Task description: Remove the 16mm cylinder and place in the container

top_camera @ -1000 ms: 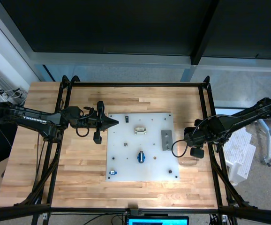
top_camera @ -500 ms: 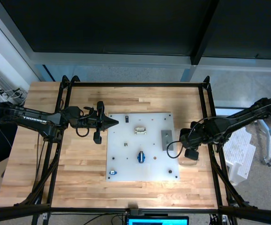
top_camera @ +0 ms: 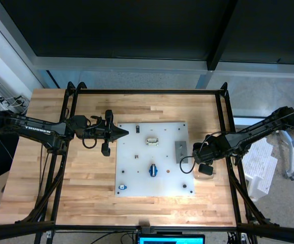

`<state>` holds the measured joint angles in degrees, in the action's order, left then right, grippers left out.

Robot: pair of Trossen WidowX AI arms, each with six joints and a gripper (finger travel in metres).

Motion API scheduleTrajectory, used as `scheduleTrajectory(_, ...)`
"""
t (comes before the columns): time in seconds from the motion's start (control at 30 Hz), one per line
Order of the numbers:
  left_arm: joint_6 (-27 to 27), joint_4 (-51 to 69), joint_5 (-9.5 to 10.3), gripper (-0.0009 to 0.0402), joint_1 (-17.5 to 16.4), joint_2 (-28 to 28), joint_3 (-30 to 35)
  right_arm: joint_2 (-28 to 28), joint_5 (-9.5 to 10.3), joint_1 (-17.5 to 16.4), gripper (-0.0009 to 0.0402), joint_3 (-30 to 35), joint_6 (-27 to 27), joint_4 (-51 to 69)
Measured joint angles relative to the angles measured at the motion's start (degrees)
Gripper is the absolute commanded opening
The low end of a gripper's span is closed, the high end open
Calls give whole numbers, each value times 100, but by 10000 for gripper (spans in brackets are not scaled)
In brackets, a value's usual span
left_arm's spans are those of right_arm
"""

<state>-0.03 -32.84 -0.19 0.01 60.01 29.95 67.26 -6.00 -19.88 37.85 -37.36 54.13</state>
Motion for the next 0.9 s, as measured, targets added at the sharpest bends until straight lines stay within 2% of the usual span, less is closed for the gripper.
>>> scheduleTrajectory(0.27, 0, 2, 2, 0, 0, -2, 0, -22, -15, 0, 2, -365, -118, -278)
scheduleTrajectory(0.73, 0, 0, 0, 0, 0, -2, -2, -13, 0, 0, 2, -420, -136, -299)
scheduleTrajectory(0.9, 0, 2, 2, 0, 0, 0, -2, -11, 9, 0, 22, -426, -140, -304)
